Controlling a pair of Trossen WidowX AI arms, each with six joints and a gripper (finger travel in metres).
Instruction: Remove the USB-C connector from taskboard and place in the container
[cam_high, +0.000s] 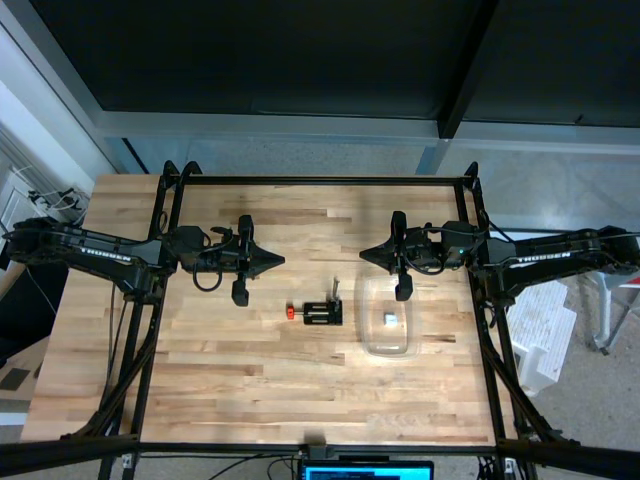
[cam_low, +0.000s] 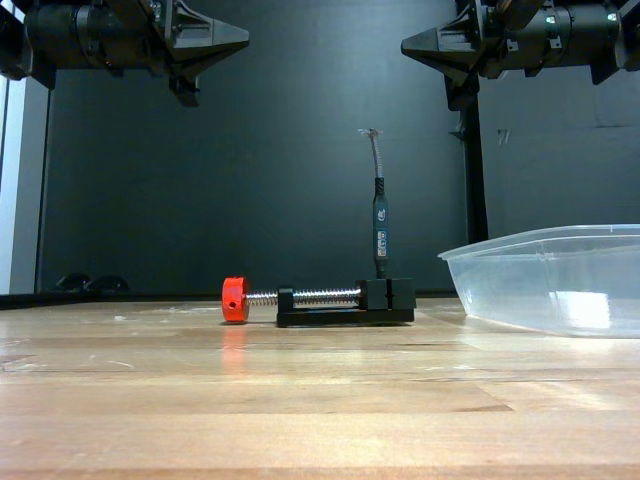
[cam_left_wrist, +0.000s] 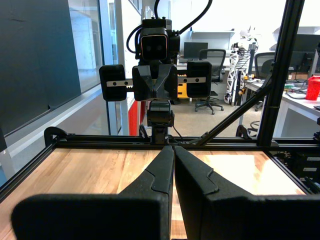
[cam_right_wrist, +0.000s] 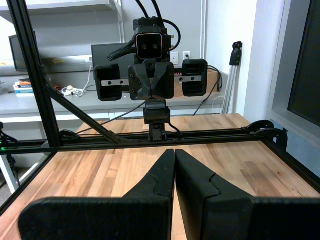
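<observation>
A wooden table (cam_high: 250, 360) is showing from above, with two black robot arms reaching inward from its left and right edges. The left gripper (cam_high: 276, 260) is hovering high over the table and pointing toward the centre, its fingers pressed together with nothing between them. The right gripper (cam_high: 366, 253) is facing it from the opposite side at about the same height, likewise closed and empty, and the two tips are staying well apart.

Below the gap between them, the taskboard (cam_high: 322, 313) is lying flat on the table with its orange-red knob (cam_high: 291, 312) pointing left. The USB-C connector (cam_low: 381, 225) is standing upright at the taskboard's right end, its short cable stub rising above it. It appears to be plugged in, though the joint is hard to make out.

The container (cam_low: 540, 285) is sitting just right of the taskboard, and a small pale square piece (cam_high: 391, 319) is lying inside it.
</observation>
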